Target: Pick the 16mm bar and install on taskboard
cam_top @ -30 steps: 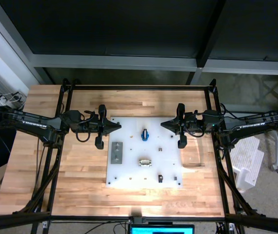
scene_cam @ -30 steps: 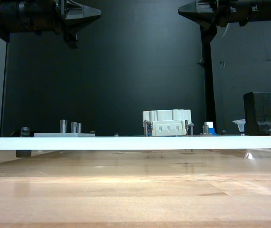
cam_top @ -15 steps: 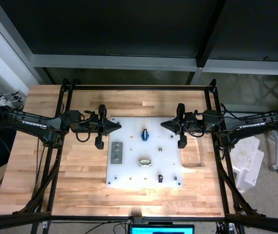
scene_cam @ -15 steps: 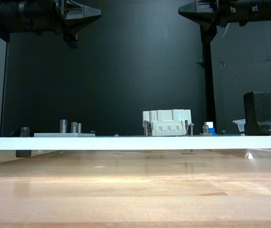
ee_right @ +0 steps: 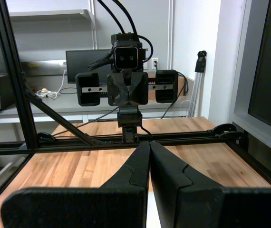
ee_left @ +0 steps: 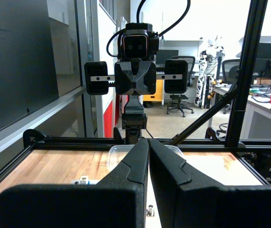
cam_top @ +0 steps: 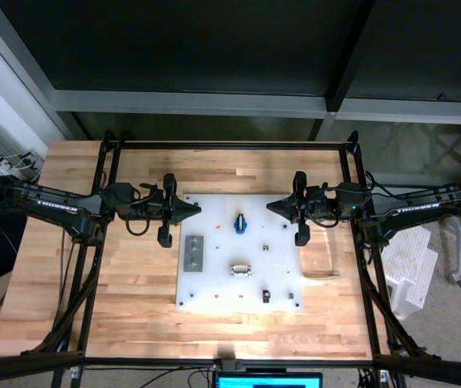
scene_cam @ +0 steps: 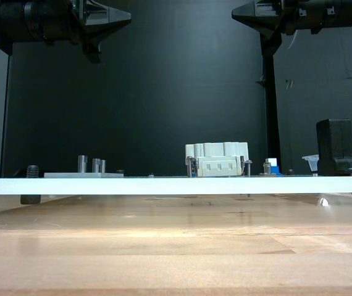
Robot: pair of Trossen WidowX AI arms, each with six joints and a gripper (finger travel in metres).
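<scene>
The white taskboard (cam_top: 214, 297) lies in the middle of the wooden table. A grey block (cam_top: 193, 252) on its left part carries short metal pegs (scene_cam: 82, 164). I cannot tell which of them, if any, is the 16mm bar, and no loose bar shows. My left gripper (cam_top: 197, 208) hangs high over the board's left edge, shut and holding nothing (ee_left: 148, 142). My right gripper (cam_top: 268, 208) mirrors it high over the board's right part, its fingers closed together on nothing (ee_right: 150, 143). The two point at each other.
On the board stand a blue part (cam_top: 240, 222), a white connector (cam_top: 241, 269) and a black block (scene_cam: 335, 147). A clear tray (cam_top: 327, 259) lies on the table right of the board. Black frame posts (cam_top: 103, 162) rise at the table's back corners.
</scene>
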